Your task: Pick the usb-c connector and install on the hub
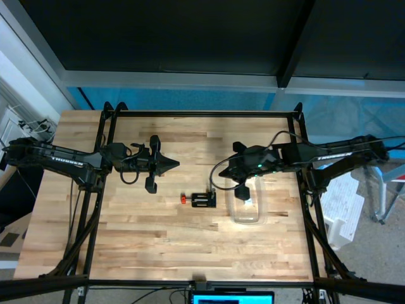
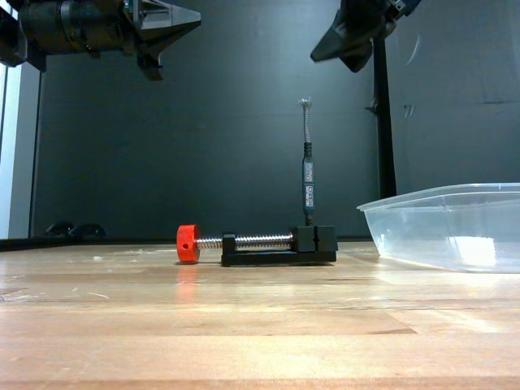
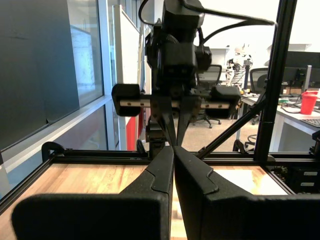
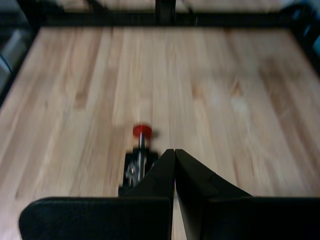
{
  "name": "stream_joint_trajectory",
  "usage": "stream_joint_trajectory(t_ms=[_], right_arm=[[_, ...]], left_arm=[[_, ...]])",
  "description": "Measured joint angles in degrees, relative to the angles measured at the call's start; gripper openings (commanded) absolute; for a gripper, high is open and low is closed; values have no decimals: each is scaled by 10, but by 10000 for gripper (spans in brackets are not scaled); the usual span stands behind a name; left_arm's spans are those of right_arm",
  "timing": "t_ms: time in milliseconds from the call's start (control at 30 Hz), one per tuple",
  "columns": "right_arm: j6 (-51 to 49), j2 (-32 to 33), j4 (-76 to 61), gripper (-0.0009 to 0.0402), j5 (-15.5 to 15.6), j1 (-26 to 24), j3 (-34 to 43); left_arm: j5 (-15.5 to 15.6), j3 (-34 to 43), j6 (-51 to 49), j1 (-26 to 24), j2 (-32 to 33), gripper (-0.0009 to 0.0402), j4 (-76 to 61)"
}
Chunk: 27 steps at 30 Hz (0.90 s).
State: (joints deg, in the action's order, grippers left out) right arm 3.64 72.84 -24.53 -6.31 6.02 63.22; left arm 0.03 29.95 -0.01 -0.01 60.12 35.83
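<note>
The usb-c connector (image 2: 308,183), a slim grey plug with a short braided cable stub, stands upright in the black block of a small vise (image 2: 276,244). The vise has a red knob (image 1: 183,199) and lies mid-table (image 1: 202,200). I cannot make out a hub apart from the vise. My left gripper (image 1: 177,164) hovers high to the left of the vise, shut with nothing in it (image 3: 173,155). The right gripper (image 1: 223,174) hangs high just right of the vise, tilted down toward it (image 4: 174,152). It is shut and holds nothing. The vise (image 4: 137,167) lies below its fingertips.
A clear plastic tub (image 1: 248,212) sits on the table right of the vise, under the right arm (image 2: 455,227). A black frame (image 1: 202,114) borders the wooden table. The right arm (image 3: 175,50) faces the left wrist camera.
</note>
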Motion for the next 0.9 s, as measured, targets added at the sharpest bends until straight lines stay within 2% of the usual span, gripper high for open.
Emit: stream_joint_trajectory(t_ms=[200,467,800,900], right_arm=[[-15,-59,149,1,-2,-13,-74],[-15,-100,348,0,-1,-29,-166],[-14,-132,463,0,-1,-42,-245],[-12,-138,479,0,13,-46,-261]], left_arm=[[0,0,0,0,0,0,0],[0,0,0,0,0,0,0],[0,0,0,0,0,0,0],[0,0,0,0,0,0,0]])
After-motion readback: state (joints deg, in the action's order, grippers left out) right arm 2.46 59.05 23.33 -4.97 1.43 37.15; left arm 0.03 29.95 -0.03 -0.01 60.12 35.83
